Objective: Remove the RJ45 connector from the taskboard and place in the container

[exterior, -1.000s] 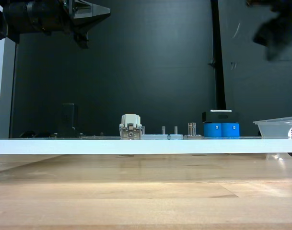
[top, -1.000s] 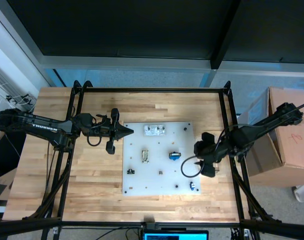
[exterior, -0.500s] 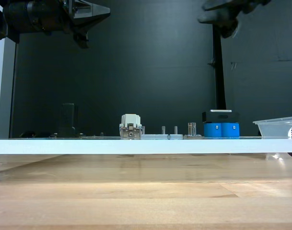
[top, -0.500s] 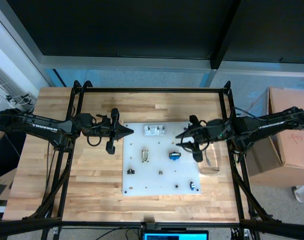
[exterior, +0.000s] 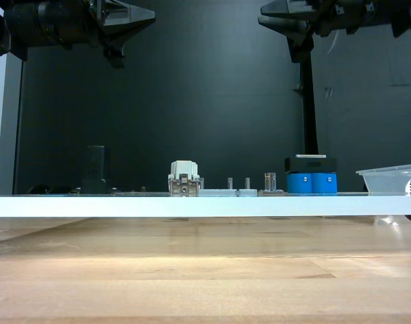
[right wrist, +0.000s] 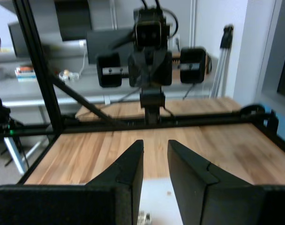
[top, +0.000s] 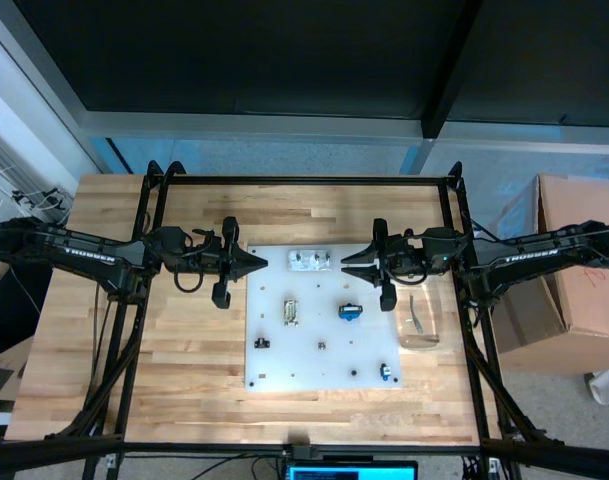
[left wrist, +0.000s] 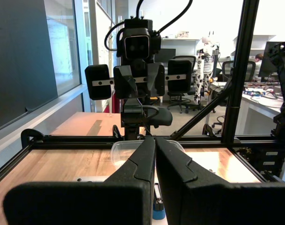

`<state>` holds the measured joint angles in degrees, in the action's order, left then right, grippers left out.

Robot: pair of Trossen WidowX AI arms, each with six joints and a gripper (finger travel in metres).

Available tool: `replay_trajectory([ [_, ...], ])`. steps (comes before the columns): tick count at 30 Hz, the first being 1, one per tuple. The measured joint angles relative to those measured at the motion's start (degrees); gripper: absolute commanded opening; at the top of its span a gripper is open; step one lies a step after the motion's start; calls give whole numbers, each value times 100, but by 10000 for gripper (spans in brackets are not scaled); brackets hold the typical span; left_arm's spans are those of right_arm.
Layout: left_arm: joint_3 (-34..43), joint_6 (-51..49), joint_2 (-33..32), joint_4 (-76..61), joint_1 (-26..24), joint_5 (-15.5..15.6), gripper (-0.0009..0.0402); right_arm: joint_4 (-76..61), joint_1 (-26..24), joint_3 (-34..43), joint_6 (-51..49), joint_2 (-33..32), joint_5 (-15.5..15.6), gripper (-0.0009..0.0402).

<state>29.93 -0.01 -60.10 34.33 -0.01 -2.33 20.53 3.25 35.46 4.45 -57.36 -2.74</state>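
Looking down on a wooden table [top: 134, 340] bearing a white board [top: 274, 350] at centre, cardboard box [top: 574, 260] at right edge. Finding the RJ45 connector [top: 415, 313] lying free inside the clear container [top: 421, 344] right of the board. Hovering above the board's upper edge: left gripper [top: 262, 263] clenched, right gripper [top: 347, 264] released.

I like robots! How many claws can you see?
2. The left gripper, shut, hangs above the board's left edge. The right gripper, open, hangs above the board's far right side, near the clear tub.
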Motion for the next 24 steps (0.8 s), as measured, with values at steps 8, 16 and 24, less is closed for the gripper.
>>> replay_trajectory([
  [8,2,0,-2,0,0,0,0,643,-232,-295,-289,-7,61,4],
  [16,2,0,0,-2,0,0,0,671,-273,-302,-293,-24,153,-1],
  [24,0,0,-2,0,0,2,0,647,-271,-302,-295,-26,131,0],
])
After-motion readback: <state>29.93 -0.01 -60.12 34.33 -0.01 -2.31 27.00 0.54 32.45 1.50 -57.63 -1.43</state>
